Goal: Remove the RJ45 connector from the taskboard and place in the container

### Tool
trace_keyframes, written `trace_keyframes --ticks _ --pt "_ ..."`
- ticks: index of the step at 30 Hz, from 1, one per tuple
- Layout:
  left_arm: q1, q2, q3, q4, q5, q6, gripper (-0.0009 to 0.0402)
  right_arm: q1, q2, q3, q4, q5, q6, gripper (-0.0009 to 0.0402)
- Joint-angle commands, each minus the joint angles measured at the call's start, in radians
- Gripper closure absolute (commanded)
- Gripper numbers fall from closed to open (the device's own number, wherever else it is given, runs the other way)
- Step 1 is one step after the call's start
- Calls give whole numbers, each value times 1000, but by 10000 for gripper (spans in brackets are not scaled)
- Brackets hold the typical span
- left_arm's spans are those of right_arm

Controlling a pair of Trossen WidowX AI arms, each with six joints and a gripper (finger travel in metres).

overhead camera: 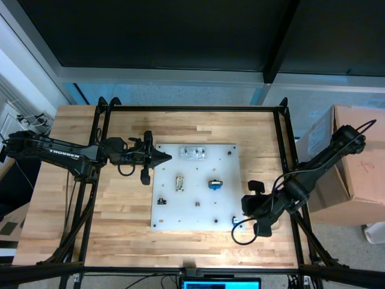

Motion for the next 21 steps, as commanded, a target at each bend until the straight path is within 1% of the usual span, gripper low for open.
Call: trace_keyframes --ticks 1,9,12,15,16,21 --pt "0 0 0 0 0 0 393 3 -19 0 -37 0 8 393" --pt "0 0 0 0 0 0 393 0 -103 -9 -89 5 33 393" --pt "0 0 0 0 0 0 393 -6 -131 -30 -96 28 53 384" --pt "0 0 0 0 0 0 393 -11 -161 -61 -99 40 63 359" --pt "0 0 0 0 0 0 393 -11 -174 -75 -99 54 74 348" --pt "0 0 0 0 0 0 393 -16 -240 -134 -97 79 114 276"
